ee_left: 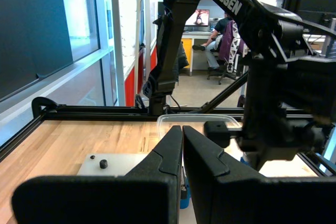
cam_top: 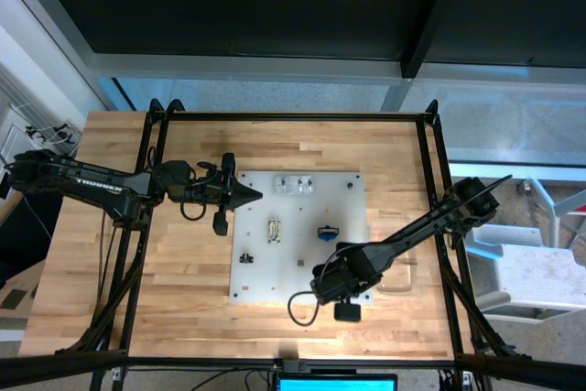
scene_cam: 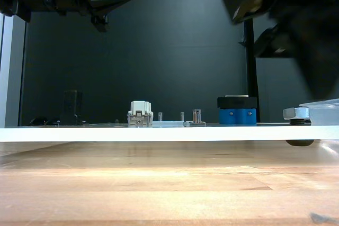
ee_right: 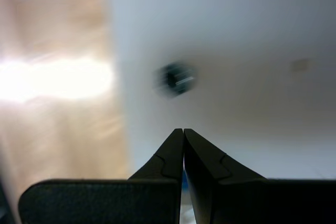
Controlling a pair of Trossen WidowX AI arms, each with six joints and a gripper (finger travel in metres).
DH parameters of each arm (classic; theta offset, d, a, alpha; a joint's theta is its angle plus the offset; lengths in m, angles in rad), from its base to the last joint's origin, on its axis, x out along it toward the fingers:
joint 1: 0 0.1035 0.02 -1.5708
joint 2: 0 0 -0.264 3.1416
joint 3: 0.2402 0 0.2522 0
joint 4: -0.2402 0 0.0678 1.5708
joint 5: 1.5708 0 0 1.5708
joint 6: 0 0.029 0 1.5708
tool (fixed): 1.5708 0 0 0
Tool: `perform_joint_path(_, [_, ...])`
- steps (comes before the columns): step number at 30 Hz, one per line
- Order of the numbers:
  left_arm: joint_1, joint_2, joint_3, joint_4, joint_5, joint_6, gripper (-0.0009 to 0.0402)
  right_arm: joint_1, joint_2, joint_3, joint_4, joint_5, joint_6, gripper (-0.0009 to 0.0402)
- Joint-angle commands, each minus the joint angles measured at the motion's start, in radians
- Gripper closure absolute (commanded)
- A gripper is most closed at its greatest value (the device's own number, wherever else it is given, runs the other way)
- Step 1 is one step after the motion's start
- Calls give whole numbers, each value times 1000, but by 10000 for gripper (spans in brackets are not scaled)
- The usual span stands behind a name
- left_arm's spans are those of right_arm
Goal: Unfasten the M12 fastener and place in the container
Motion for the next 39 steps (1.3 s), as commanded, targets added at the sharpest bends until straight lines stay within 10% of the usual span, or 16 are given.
perform_joint_path(1, [0,0,0,-1,0,0,393,0,-2,18,13,-79,-27,393])
perform_joint_path(9, [0,0,0,-1,0,0,393,-2,27,5,99,-106,-95,393])
perform_joint_path(21, [0,0,0,0,0,0,393,-19,59,-8,124,-40,-109,393])
perform_joint_path(25, [0,0,0,0,0,0,393,-23,56,-8,104,29,-101,393])
perform_joint_path(39, [0,0,0,0,0,0,393,-27,54,-8,86,33,-102,393])
